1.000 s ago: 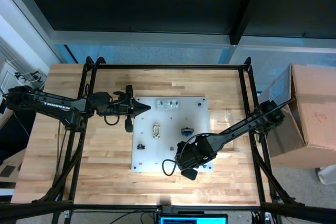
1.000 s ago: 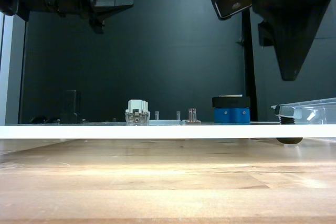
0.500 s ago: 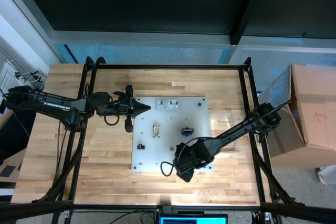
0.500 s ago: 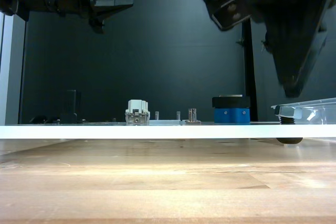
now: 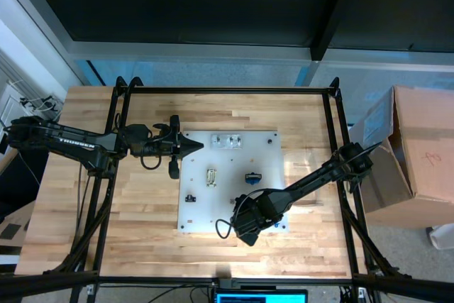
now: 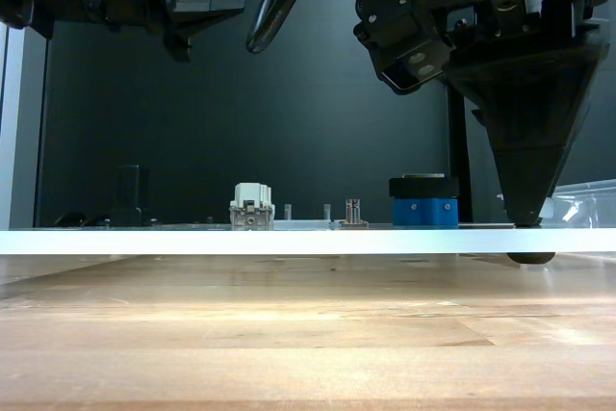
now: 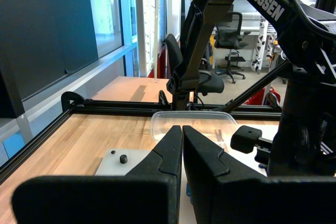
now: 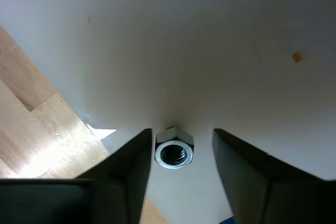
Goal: Unfasten the M12 nut and place it in the container
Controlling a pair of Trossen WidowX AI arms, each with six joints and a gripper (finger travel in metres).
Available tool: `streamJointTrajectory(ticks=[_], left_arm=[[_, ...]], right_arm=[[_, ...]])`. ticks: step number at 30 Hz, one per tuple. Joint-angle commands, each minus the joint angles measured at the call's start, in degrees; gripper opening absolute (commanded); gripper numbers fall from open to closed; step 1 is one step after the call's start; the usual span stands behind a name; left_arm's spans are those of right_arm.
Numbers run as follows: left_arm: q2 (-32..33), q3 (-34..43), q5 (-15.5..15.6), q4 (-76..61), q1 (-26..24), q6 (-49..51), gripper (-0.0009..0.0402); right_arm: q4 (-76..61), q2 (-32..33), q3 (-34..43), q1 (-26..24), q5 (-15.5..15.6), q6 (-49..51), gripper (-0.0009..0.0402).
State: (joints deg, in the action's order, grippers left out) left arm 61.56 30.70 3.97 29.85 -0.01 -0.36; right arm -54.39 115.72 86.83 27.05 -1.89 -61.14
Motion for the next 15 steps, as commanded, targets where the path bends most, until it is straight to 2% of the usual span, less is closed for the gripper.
streamJointTrajectory(ticks=[1,10,15], left_arm=[[0.02,0.00,-0.02,0.02,0.00,0.00,0.0000],[0.02,0.00,-0.02,0.02,0.02,0.00,0.0000],[0.02,0.02,-0.02,0.00,0.00,0.00,0.0000]], right_arm=[[-0.04,-0.24,0.00,0.02,-0.02,0.17,0.0090],[-0.07,-0.52,0.00,-0.02,0.02,1.70,-0.0002],[-0.44,-1.99,0.00,-0.07,-0.04,3.28,0.0010]])
